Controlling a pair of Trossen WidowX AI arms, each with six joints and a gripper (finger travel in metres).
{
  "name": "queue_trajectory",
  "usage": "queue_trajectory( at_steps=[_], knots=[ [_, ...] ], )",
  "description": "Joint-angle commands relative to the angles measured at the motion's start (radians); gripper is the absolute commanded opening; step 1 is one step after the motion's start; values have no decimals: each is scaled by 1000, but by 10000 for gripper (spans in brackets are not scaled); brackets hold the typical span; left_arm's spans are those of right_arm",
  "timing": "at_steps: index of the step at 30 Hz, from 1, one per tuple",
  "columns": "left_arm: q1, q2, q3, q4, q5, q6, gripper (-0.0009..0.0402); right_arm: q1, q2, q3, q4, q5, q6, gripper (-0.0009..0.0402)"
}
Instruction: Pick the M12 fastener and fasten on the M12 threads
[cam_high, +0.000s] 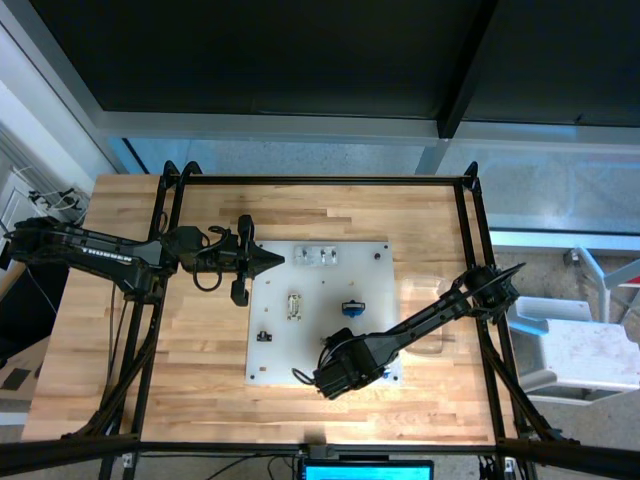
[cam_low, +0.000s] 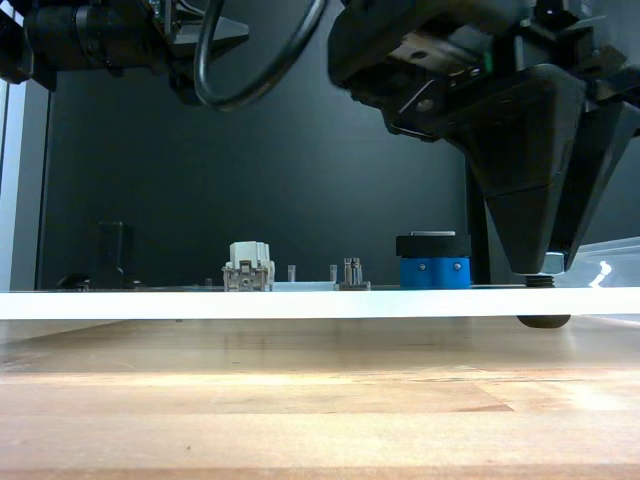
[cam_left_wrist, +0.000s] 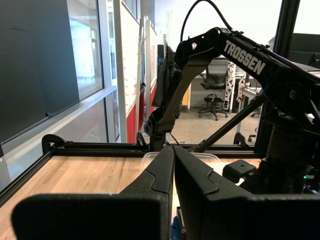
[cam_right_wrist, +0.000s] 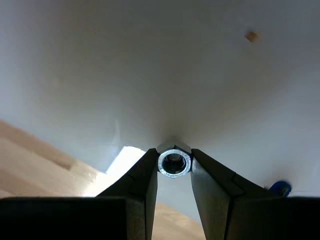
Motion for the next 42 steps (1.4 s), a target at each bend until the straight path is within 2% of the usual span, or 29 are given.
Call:
queue_trajectory(
  at_steps=[1, 14, 28, 36, 37, 42],
  knots=[
    [0, 0, 0, 0, 0, 0, 0, 1, 0, 0, 0, 1, 143, 25],
    [0, 0, 0, 0, 0, 0, 0, 0, 0, 0, 2, 1, 742, 25],
    [0, 0, 0, 0, 0, 0, 0, 1, 0, 0, 14, 1, 1247, 25],
    [0, 0, 0, 0, 0, 0, 0, 1, 0, 0, 14, 1, 1570, 25],
    [0, 0, 0, 0, 0, 0, 0, 1, 0, 0, 14, 2, 1603, 25],
    [0, 0, 0, 0, 0, 0, 0, 1, 0, 0, 14, 13, 1590, 25]
  ],
)
